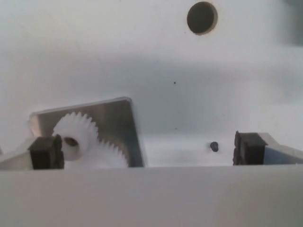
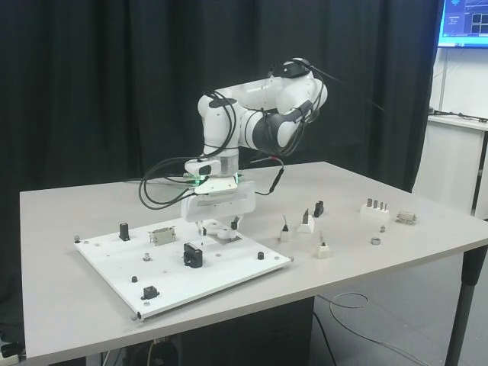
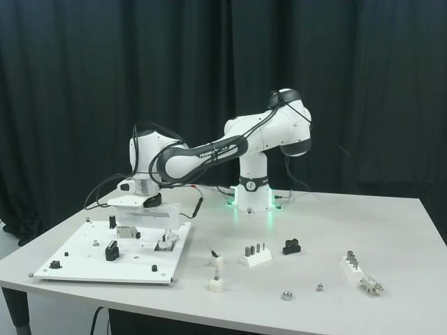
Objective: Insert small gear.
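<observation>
- The gripper (image 1: pixel 147 149) has its jaws wide apart and holds nothing.
- The small gear (image 1: pixel 75 137) sits on the grey metal plate (image 1: pixel 116 125), right beside one black fingertip (image 1: pixel 46 152), not between the two.
- A second white gear (image 1: pixel 110 156) touches it.
- The plate rests on the white board (image 2: pixel 221 274).

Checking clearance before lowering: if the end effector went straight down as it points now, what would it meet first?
Probably the white board: the end effector, open, hangs over it, with the gears and their metal plate at one fingertip. Depth is unclear.

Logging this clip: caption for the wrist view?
Open gripper low over white board, two white gears meshed on grey plate.
</observation>
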`<state>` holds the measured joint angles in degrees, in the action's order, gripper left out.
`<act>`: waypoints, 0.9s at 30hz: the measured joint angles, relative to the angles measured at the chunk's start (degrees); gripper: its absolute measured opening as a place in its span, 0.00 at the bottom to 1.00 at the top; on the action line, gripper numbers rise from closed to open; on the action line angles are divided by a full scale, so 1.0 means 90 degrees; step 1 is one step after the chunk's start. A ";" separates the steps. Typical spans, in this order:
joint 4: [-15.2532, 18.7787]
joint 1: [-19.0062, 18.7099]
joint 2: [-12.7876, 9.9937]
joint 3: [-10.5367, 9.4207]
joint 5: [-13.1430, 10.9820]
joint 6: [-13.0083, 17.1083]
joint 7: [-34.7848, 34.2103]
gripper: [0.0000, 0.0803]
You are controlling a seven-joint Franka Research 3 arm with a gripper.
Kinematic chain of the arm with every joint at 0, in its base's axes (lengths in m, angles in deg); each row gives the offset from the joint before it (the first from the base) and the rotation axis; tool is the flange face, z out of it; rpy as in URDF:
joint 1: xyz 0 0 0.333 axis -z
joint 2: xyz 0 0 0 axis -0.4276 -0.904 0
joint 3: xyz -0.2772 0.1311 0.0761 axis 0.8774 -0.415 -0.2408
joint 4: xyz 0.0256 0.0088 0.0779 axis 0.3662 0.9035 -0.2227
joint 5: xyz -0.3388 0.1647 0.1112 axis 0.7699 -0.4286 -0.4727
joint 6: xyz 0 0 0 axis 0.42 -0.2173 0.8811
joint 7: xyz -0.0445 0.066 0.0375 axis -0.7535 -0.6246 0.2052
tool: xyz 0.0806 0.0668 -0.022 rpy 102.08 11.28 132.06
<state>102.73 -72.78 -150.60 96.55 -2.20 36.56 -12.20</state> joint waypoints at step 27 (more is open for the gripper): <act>0.0022 -0.0247 -0.0026 0.0013 0.0072 -0.0146 0.0002 1.00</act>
<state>102.93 -75.00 -150.84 96.67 -1.55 35.24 -12.19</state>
